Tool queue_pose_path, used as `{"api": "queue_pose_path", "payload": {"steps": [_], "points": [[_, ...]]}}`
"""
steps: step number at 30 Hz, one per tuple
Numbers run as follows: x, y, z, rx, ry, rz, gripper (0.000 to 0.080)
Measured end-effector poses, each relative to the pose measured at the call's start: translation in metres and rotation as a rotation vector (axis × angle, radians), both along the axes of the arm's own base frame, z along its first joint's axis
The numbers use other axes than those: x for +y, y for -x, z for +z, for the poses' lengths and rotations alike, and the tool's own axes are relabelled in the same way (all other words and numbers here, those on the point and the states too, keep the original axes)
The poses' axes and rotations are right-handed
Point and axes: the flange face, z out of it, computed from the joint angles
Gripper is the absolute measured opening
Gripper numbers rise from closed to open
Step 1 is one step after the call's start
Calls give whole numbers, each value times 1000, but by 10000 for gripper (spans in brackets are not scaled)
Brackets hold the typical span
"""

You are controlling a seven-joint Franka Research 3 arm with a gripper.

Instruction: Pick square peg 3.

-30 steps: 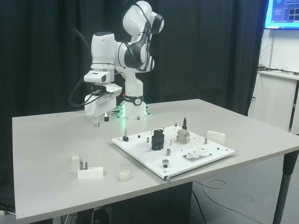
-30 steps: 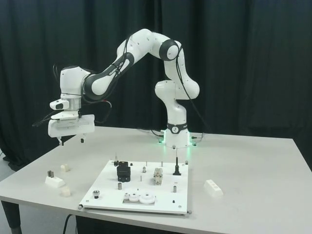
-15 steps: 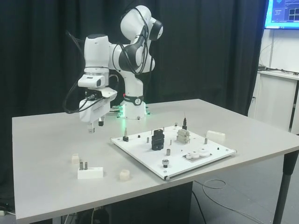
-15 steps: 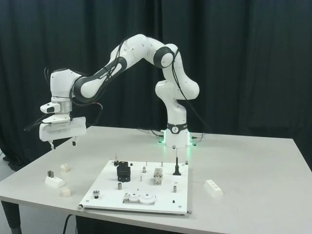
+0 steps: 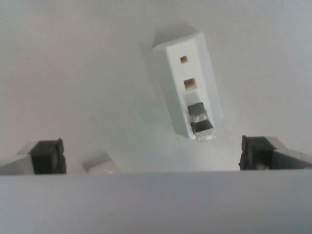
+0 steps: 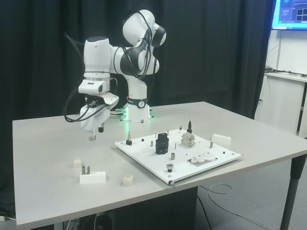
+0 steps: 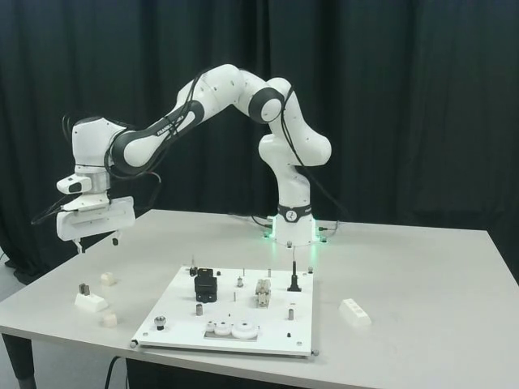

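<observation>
My end effector hangs in the air above the left part of the grey bench, well clear of the surface, with nothing held. Its 2 fingers are spread wide apart, one at each side of the wrist view. Below it lies a white peg holder block, seen in the first room view near the front left edge of the bench. 2 square pegs stand side by side at one end of that block, and 2 small square holes sit open along the rest of it; I cannot tell which one is square peg 3. A small white piece rests just beyond the block, another to its right. The white assembly board lies further right
</observation>
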Motion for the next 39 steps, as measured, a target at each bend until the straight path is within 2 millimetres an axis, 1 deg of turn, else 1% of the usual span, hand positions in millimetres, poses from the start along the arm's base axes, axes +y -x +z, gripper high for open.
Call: {"api": "queue_pose_path", "payload": {"steps": [12,19,31,39], "points": [[-11,-9,-8,2,23,7,800],[-16,-13,-20,12,21,123,800],[-21,-18,-40,14,14,192,800],[-21,-21,-49,18,13,206,800]]}}
